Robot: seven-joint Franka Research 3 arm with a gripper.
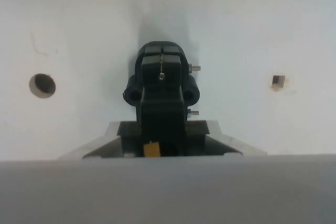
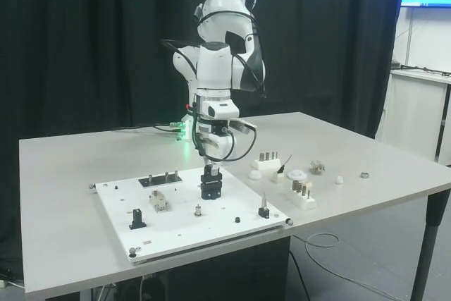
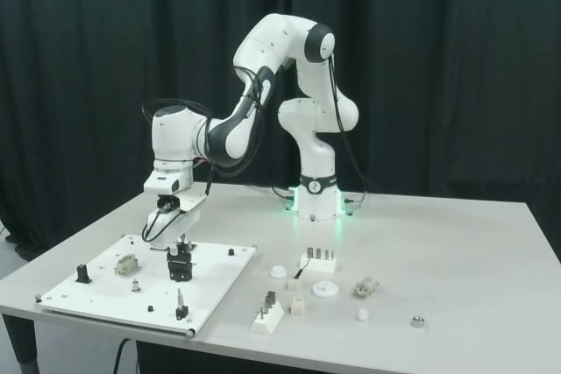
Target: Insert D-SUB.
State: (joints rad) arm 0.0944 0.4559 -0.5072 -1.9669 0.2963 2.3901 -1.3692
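Table (image 2: 63, 195): grey; its left part around the white board is bare.
White board (image 2: 176, 227): lies at the front edge of the table, a little turned against that edge.
Board, left side: a small black post (image 2: 136, 219) stands near the left edge of the board, a small connector block (image 2: 157, 203) beside it.
D-SUB (image 2: 211, 189): a black connector held upright near the middle of the board, on its socket.
Gripper (image 2: 211, 172): points straight down, the two fingers clenched on the top of the D-SUB; in the wrist view the fingertips (image 1: 161, 56) meet over it.
Board, right side: a black peg (image 2: 263, 211) stands close to the right edge.
Right of the board: white holders (image 2: 268, 164) and small loose parts (image 2: 317, 167) lie on the table; the far right corner has open room.
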